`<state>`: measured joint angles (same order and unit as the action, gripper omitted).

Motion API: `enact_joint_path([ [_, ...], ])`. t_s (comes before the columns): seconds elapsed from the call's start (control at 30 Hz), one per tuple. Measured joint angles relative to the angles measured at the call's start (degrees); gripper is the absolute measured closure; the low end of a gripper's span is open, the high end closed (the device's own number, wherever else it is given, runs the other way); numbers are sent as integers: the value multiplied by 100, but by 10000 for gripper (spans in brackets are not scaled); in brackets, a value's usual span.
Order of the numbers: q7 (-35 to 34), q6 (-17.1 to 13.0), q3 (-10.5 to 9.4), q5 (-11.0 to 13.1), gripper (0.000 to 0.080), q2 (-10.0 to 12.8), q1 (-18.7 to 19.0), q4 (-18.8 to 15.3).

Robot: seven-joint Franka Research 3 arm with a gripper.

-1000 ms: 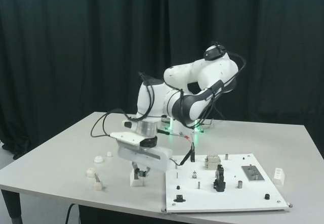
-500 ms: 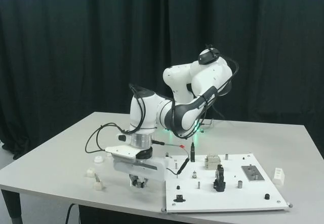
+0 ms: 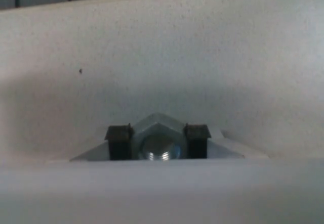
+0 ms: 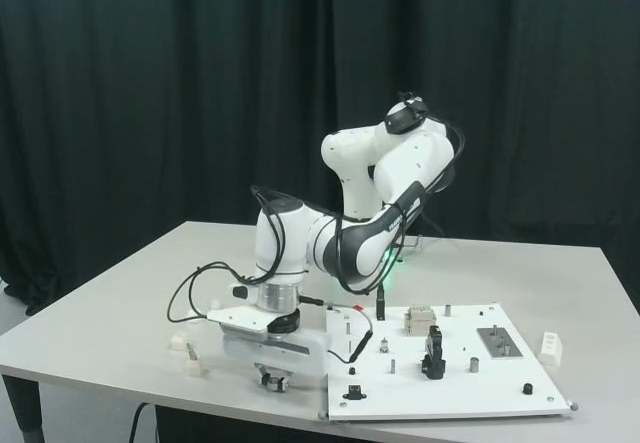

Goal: Place bolt 4.

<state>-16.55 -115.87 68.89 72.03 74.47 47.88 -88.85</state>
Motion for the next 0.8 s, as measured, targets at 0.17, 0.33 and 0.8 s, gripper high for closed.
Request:
enact_joint_path([
  [0.17,-8,-63,-52,17,577,1,-20,7],
  [0.33,-224,-101,-60,105,577,3,-27,8],
  [0.8,-175,43,96,87,115,-27,1,67],
])
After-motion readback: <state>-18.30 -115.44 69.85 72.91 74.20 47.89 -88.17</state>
